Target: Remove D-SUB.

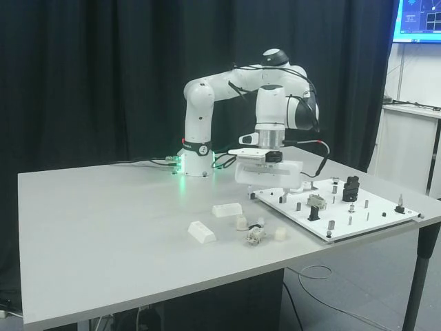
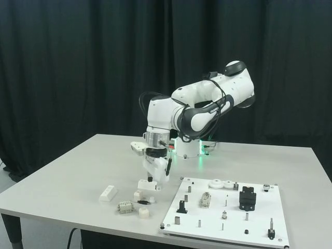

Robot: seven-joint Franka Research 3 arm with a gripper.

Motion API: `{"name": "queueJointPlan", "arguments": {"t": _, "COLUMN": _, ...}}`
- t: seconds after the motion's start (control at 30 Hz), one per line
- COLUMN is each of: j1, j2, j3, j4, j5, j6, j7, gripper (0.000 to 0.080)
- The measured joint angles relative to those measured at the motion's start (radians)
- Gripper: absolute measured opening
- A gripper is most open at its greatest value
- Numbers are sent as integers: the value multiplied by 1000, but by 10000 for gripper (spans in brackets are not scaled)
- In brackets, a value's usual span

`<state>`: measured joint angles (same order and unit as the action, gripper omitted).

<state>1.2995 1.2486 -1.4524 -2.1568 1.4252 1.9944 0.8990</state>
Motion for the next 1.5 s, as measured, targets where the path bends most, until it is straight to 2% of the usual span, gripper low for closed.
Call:
{"name": "queueJointPlan", "arguments": {"t": 0.27, "j1": 19, "j2": 0, "j3": -12, "j4": 16, "j5": -2, "j6": 0, "j7": 53, "gripper": 800}}
{"name": "queueJointPlan", "arguments": {"t": 0.67, "j1": 66, "j2": -3, "j3": -24, "j4": 50, "j5": -45, "j6": -3, "j7": 157, "gripper": 800}}
{"name": "queueJointPlan", "arguments": {"t": 0.9, "j1": 114, "j2": -5, "j3": -35, "j4": 78, "j5": -68, "j6": -31, "j7": 259, "gripper": 800}}
{"name": "queueJointPlan", "arguments": {"t": 1.2, "j1": 179, "j2": -17, "j3": -48, "j4": 152, "j5": -141, "j6": -68, "j7": 491, "gripper": 800}}
{"name": "queueJointPlan", "arguments": {"t": 1.5, "j1": 210, "j2": -17, "j3": -60, "j4": 273, "j5": -241, "j6": -125, "j7": 754, "gripper": 800}}
